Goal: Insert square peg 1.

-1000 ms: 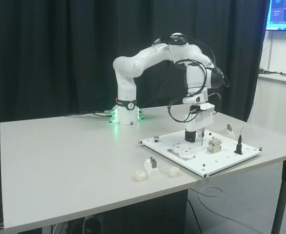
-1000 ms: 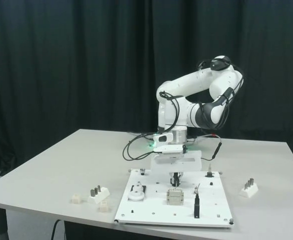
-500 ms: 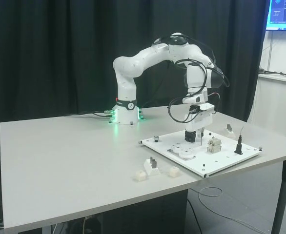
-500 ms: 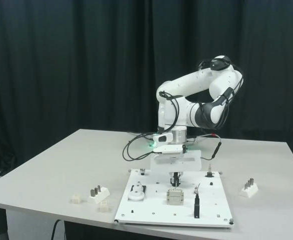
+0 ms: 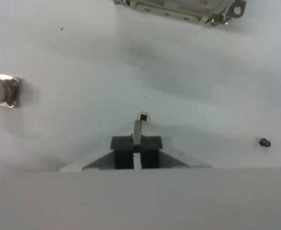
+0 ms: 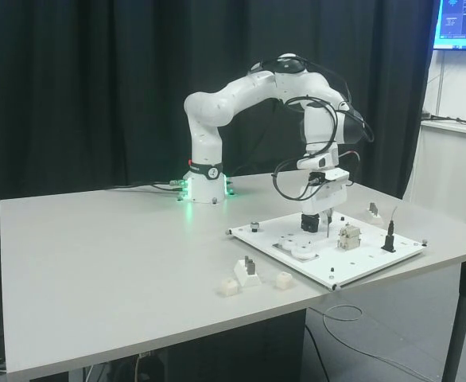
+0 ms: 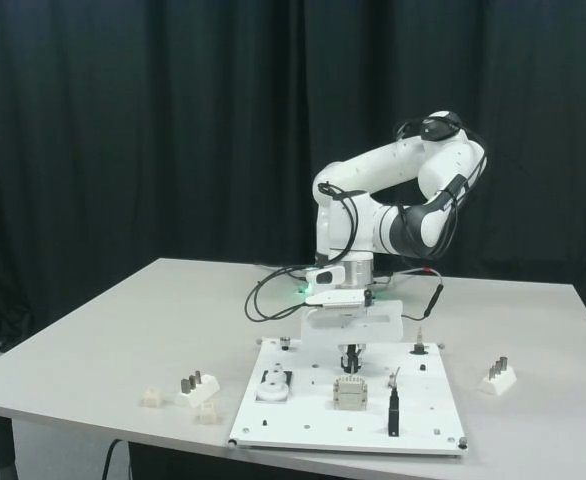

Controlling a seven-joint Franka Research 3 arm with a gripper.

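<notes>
Hovering low over the white board, the gripper pinches the square peg upright, tip at its hole for entry.

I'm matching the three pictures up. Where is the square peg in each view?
Wrist view: square peg between the gripper fingers, tip at a hole.
First room view: peg under the gripper.
Second room view: too small to tell.
Shared landmark: white board.
</notes>
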